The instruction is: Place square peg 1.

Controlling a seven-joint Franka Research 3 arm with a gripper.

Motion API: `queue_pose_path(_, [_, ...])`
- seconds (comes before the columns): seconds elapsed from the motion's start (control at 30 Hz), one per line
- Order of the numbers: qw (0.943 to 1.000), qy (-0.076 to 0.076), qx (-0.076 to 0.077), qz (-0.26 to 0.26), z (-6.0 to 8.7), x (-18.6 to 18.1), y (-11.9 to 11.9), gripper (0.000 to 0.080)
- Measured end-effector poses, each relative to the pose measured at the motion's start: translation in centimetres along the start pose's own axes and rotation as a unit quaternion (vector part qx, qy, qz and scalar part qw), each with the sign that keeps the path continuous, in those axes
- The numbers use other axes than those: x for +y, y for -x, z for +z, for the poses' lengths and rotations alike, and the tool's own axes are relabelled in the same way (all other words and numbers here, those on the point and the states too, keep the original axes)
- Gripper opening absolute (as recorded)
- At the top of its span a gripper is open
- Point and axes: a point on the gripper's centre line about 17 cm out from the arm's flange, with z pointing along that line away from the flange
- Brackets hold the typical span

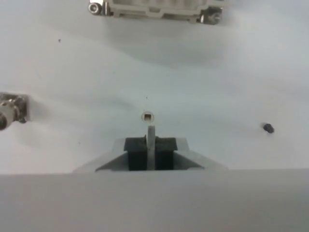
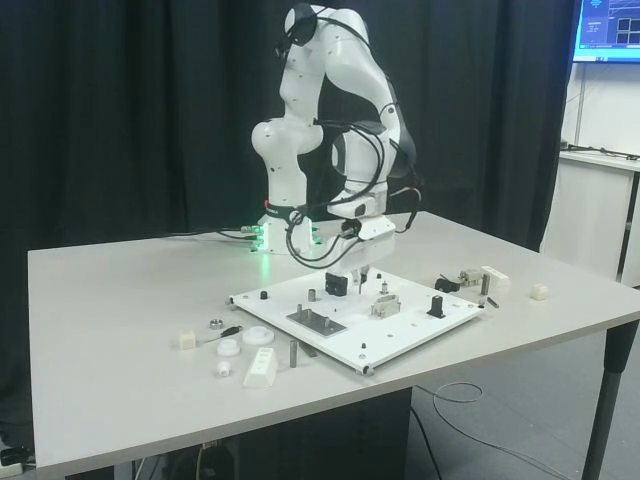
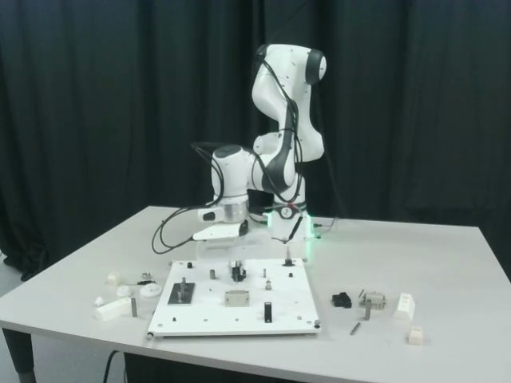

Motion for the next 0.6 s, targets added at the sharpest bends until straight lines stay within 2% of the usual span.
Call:
queue_pose_path(0.23, [1.0000, 0.002, 0.003, 0.001, -0.70, 0.64, 0.14, 0.0032])
queue_pose_path(0.6, [1.0000, 0.003, 0.006, 0.003, -1.03, 0.99, 0.13, 0.0032])
